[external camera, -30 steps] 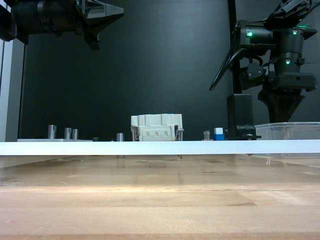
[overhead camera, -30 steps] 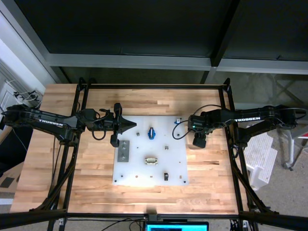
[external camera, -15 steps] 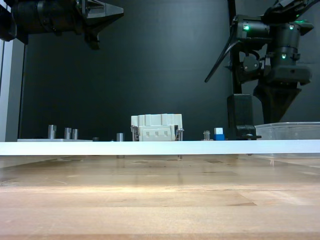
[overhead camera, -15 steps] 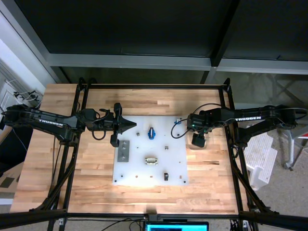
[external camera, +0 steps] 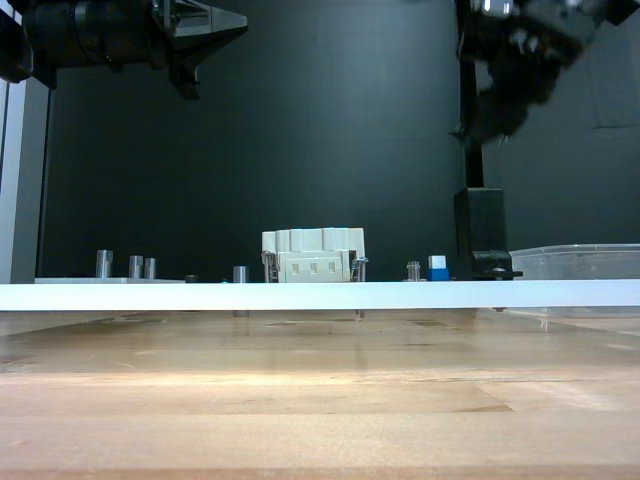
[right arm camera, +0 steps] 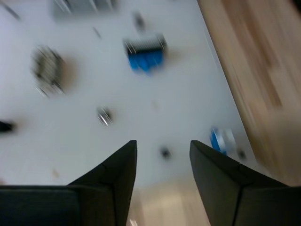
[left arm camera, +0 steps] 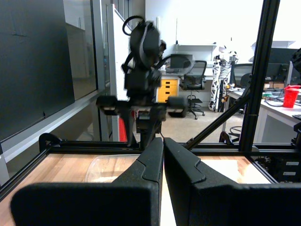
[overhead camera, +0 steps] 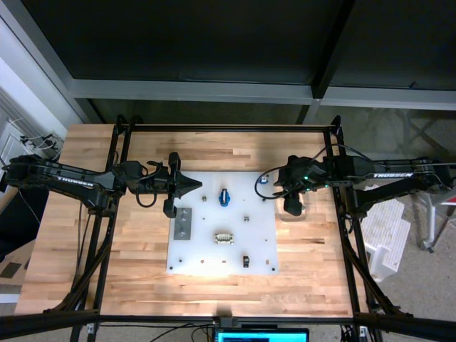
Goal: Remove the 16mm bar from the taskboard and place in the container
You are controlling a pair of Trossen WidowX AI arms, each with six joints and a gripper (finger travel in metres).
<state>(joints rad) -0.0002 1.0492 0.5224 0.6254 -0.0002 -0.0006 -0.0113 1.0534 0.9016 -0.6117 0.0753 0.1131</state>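
The large flat white square taskboard (overhead camera: 256,239), studded with small fixtures, lies level; its far left corner sits below the left gripper (overhead camera: 192,187), whose fingers are pressed together. The small clear plastic rectangular container (external camera: 580,262) stands upright below the raised right gripper (right arm camera: 162,143), whose fingers are spread, just beside the board's edge.

Low view blurs the right gripper (external camera: 497,118) and crops the left gripper (external camera: 232,20).

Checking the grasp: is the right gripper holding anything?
No, the right gripper, raised near the right edge of the taskboard, is open with nothing between its fingers; the left gripper hangs shut above its left edge.
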